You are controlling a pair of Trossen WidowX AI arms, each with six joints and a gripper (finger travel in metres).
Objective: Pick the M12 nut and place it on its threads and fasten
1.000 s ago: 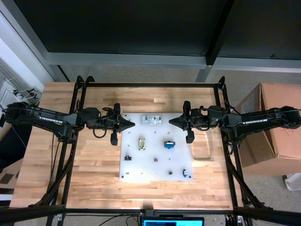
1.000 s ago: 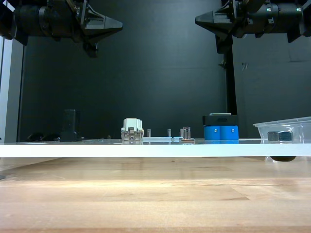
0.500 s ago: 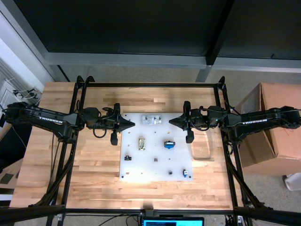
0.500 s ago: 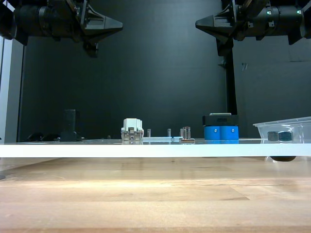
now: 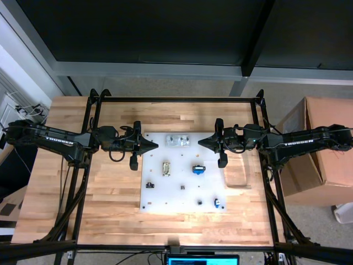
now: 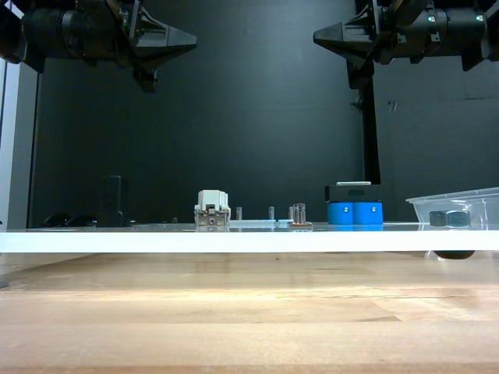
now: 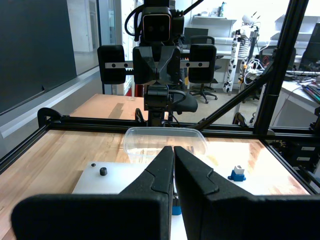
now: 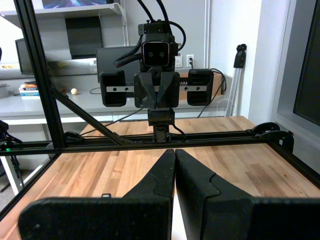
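Can't tell if nut (image 6: 448, 219) sits in tray (image 6: 468, 201) or in front; too small frm above.

White TROSSEN lettering runs along the left arm (image 5: 55, 139), behind the left gripper (image 5: 156, 146) at the far left edge of the board (image 5: 171, 201). The same brand name shows on the right arm (image 5: 300, 141), behind the right gripper (image 5: 199, 142).

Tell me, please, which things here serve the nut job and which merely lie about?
Job: M12 nut, seemingly on its stud; left gripper and right gripper, both shut, raised above the white board.
Lying about: clear tray, blue block, white connector.
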